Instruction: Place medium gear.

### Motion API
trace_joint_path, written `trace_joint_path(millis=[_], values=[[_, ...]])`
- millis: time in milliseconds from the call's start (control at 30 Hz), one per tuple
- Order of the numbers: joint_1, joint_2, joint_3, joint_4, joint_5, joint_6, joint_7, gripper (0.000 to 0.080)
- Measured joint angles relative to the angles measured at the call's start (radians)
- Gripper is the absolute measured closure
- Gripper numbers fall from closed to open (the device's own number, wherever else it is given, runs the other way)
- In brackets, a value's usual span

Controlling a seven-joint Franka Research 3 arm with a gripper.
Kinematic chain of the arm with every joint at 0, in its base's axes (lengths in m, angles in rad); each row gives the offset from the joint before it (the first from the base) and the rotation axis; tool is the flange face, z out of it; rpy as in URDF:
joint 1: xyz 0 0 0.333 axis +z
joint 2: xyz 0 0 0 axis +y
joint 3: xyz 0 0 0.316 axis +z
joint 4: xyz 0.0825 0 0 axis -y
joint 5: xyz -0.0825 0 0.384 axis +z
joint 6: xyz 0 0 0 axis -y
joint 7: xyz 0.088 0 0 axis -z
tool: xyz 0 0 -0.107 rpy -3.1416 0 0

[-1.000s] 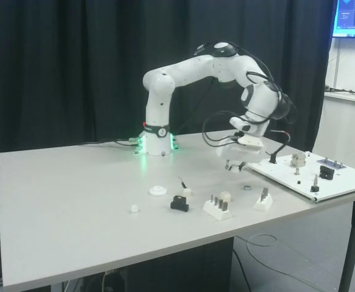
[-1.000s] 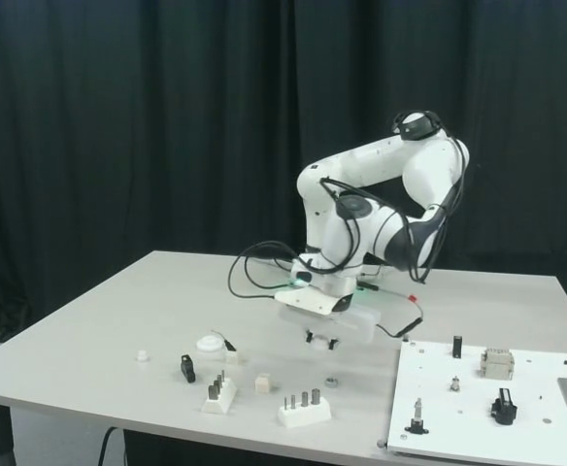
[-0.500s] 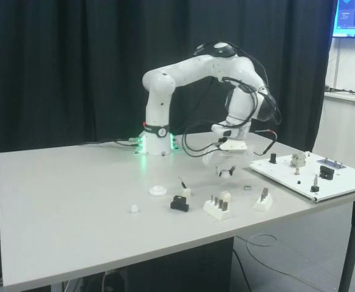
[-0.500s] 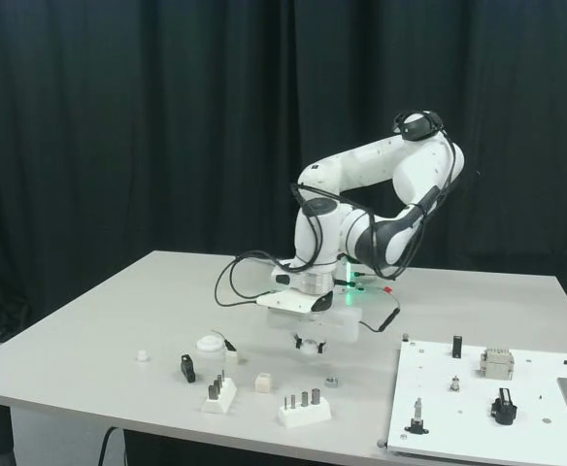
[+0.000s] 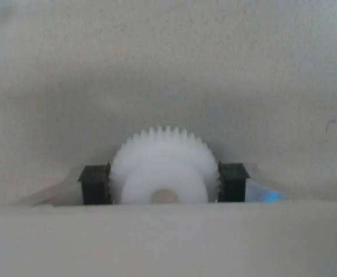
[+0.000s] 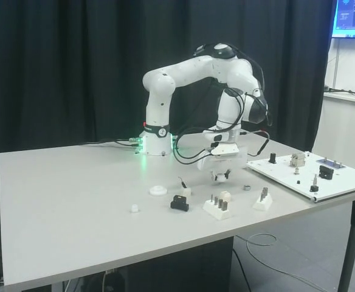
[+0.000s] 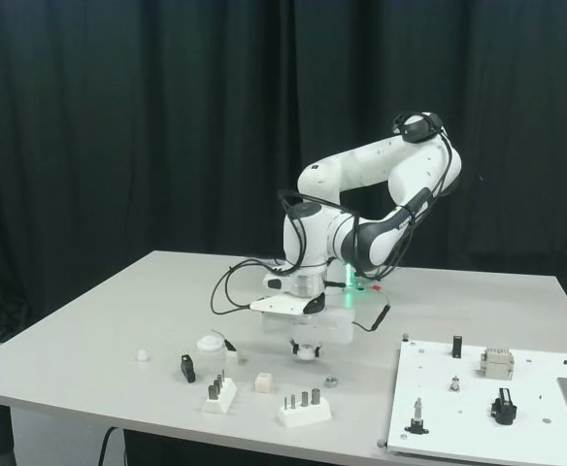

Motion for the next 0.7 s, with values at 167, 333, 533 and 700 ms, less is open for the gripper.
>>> trace_joint_path(millis=[167, 333, 533, 700], values=[[0.000, 0.007, 0.009, -0.004, 0.013, 0.005, -0.007, 0.0406], [0.000, 0.011, 0.018, -0.005, 0.019, 0.016, -0.011, 0.0406], [0.000, 0.011, 0.022, -0.007, 0.020, 0.019, -0.011, 0.0175], [0.000, 0.011, 0.022, -0.009, 0.020, 0.019, -0.011, 0.0175]])
